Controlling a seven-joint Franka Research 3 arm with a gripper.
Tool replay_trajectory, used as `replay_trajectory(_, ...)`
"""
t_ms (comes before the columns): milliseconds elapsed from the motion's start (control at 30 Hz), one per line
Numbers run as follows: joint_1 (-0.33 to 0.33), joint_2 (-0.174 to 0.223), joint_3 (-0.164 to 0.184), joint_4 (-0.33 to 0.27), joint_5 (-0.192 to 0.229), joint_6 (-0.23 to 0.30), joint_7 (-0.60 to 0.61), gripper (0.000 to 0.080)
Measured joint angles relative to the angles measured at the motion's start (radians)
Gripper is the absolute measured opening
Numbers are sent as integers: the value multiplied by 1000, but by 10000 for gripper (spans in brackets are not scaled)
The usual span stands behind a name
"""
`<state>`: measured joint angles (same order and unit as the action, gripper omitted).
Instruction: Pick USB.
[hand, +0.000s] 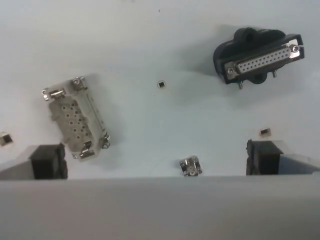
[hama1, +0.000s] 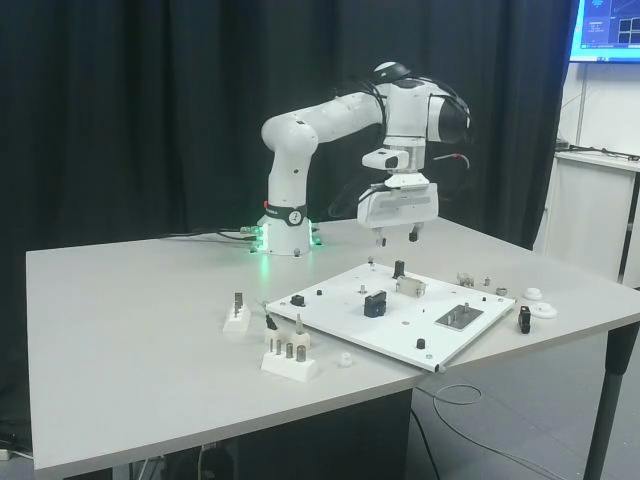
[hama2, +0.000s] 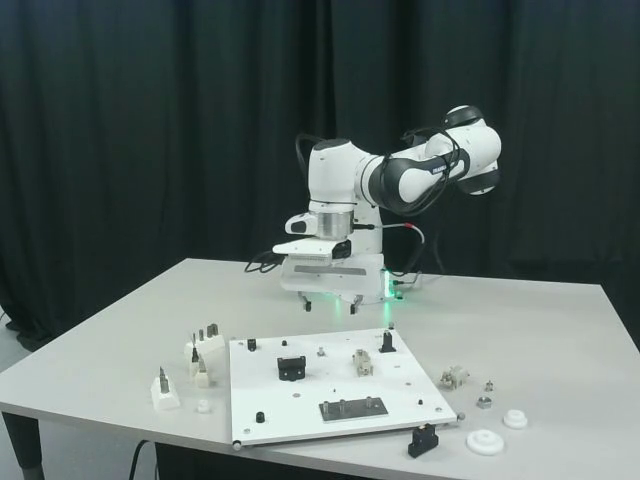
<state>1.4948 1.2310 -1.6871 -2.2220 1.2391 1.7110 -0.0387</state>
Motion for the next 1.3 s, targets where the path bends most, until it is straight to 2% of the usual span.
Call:
replay_trajectory(367,-20,0,0,13,-20,-4,-30,800)
replay_trajectory(700,-73,0,6,17,-52,59,-163,800)
replay_trajectory(1033,-176,4,46,25,-55,158,-319,800)
replay_trajectory(1300,-300,7,91,86,-54,190,-413,800)
